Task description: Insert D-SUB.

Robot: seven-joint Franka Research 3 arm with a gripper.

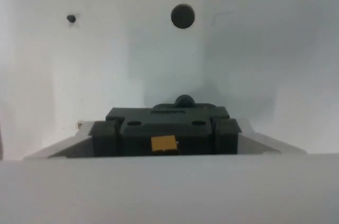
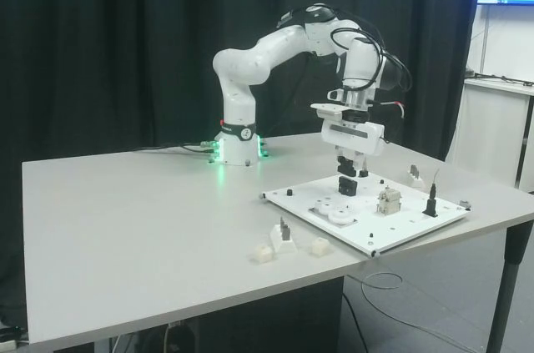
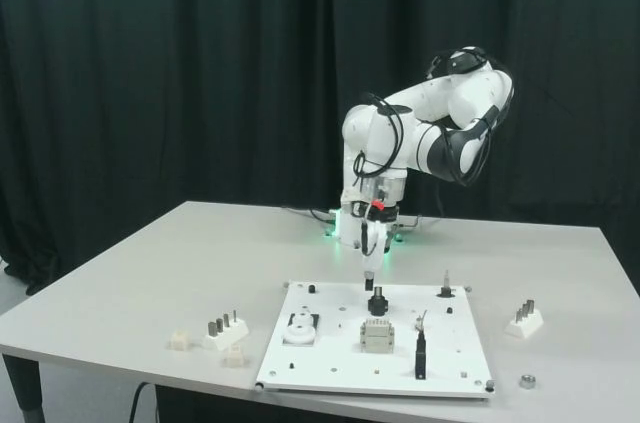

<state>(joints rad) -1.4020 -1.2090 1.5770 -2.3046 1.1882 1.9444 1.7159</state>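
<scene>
Black D-SUB plug (image 1: 167,128) sits clamped in the jaws (image 1: 167,136) (room views hide this grip).

Black D-SUB connector (image 1: 167,128) upright on white board (image 2: 409,224)

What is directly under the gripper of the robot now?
Under the gripper sits a black connector part on the white board. The wrist view shows its top. Whatever lies beneath that part is covered.
</scene>
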